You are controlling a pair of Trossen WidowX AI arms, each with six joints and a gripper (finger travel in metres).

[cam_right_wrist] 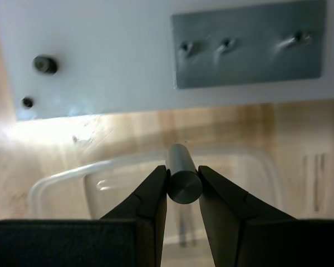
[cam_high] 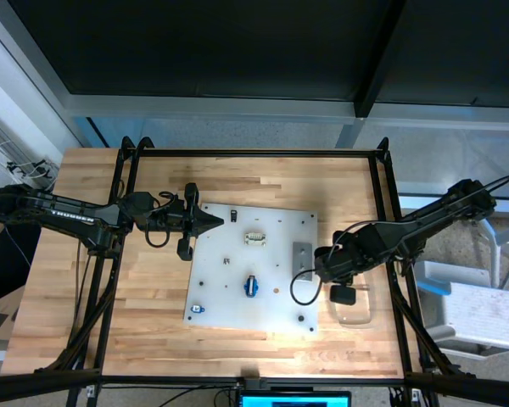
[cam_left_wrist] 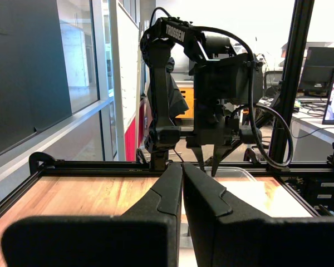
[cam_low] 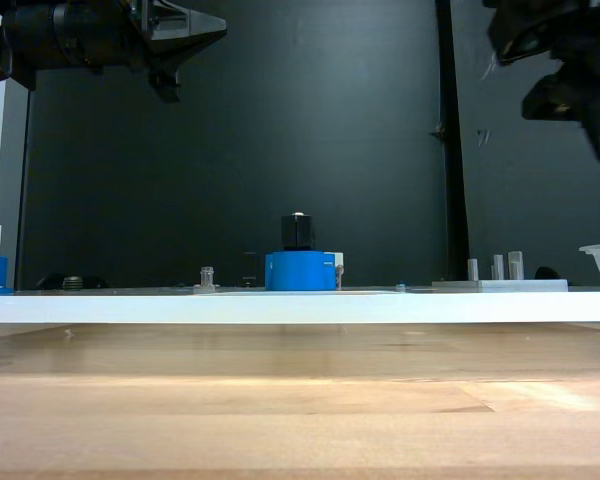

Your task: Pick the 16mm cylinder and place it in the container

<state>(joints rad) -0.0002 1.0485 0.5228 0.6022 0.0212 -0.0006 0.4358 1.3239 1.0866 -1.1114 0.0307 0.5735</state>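
Wooden table (cam_high: 110, 297): fills the middle of the high view.
White board (cam_high: 271, 254): lies flat at the centre of the table.
Left gripper (cam_high: 214, 222): hangs over the board's upper-left edge. Its fingers are pressed together with nothing between them.
Right gripper (cam_high: 343, 293): at the lower right of the high view, raised above the clear tray (cam_high: 356, 315). Its fingers are clamped on the metal peg (cam_right_wrist: 183, 186).
Clear tray: rests on the table just beside the board's lower-right corner.
Grey block (cam_high: 302, 259): on the right part of the board, with three pins (cam_low: 515, 265) standing on it.
Blue part (cam_high: 251, 286): lower centre of the board.
Metal peg: gripped over the tray, not touching it
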